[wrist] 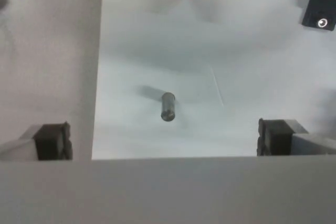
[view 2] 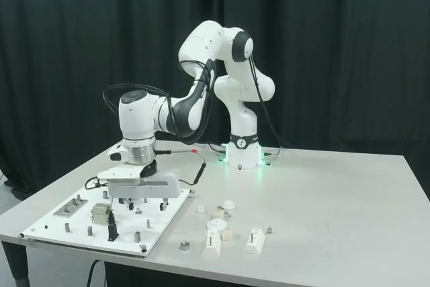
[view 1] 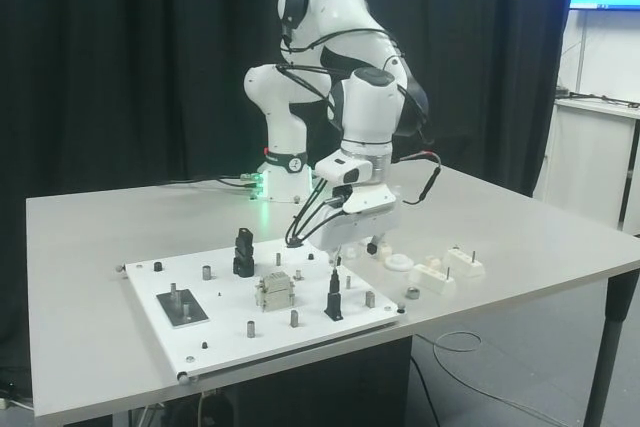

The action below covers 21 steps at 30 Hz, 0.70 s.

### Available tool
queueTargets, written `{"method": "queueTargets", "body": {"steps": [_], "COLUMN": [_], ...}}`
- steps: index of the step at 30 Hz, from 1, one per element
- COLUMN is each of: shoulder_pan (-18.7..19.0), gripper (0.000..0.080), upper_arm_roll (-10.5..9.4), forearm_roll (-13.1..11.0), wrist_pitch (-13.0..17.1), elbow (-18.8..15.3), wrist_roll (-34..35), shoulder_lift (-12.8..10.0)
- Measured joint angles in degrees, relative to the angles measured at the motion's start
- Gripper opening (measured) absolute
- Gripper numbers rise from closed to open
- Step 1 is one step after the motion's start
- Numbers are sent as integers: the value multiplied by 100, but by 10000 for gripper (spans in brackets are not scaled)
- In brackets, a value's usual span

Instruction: Pick BNC.

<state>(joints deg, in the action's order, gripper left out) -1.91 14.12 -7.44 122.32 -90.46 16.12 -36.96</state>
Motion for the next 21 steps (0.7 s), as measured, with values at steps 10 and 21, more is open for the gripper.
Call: {"method": "queueTargets", "body": {"steps": [10, 21], "shoulder_pan": [23, 44], "gripper": [782, 800], "upper_arm_roll": [0, 0], "forearm_roll": [86, 106], "wrist_pitch": [-24, -26], "elbow": [0, 0], "wrist_roll": [0, 0], "shoulder_lift": [55, 62]}}
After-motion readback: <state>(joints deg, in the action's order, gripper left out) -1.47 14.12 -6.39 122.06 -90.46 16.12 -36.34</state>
